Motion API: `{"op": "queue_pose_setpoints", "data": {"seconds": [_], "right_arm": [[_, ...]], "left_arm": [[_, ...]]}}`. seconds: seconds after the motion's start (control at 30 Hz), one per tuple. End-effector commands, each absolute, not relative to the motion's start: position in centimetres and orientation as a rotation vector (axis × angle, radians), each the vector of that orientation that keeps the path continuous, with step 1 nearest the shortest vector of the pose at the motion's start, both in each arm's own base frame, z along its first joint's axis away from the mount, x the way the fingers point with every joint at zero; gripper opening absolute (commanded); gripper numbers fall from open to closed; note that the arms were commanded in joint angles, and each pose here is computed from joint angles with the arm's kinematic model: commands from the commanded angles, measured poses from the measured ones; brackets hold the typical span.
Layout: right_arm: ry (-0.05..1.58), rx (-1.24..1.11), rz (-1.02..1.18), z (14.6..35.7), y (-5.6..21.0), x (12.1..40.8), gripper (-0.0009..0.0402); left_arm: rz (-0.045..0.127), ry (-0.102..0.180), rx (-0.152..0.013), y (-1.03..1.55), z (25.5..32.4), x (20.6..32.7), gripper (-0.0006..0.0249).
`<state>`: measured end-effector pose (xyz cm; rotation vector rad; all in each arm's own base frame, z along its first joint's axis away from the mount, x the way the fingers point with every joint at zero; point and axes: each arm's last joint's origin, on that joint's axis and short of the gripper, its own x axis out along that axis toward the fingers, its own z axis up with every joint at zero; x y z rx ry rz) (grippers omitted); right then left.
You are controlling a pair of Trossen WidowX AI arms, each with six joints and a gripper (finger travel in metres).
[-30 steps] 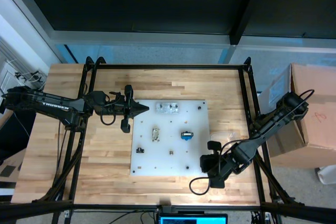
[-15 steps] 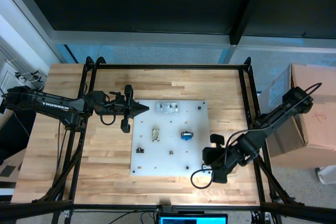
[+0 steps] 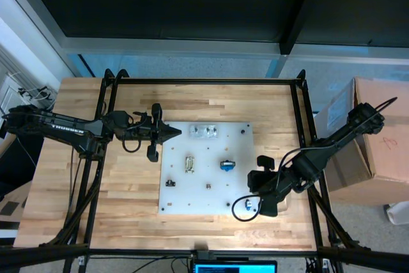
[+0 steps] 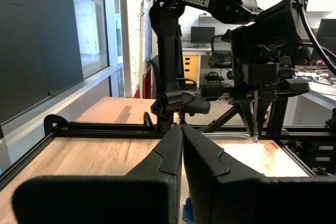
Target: Remove the RJ45 connector from the taskboard and place in the container
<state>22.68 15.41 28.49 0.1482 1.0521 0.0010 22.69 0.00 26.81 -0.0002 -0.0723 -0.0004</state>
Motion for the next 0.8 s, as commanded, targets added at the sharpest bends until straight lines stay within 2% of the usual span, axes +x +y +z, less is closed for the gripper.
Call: {"op": "queue_pose_setpoints", "data": {"seconds": [0.03,0.4,0.8], "right_arm": [[1.053,0.141,0.012,28.6,14.7,22.7,0.0],[1.053,0.194,-0.131,28.5,9.0,21.9,0.0],[1.169,0.177,-0.255,28.2,3.1,19.1,0.0]], "left_arm": [[0.0,-0.073,0.0,0.0,26.82,22.7,0.0],[0.0,-0.073,0.0,0.0,26.82,22.7,0.0],[0.0,-0.073,0.0,0.0,26.82,22.7,0.0]]}}
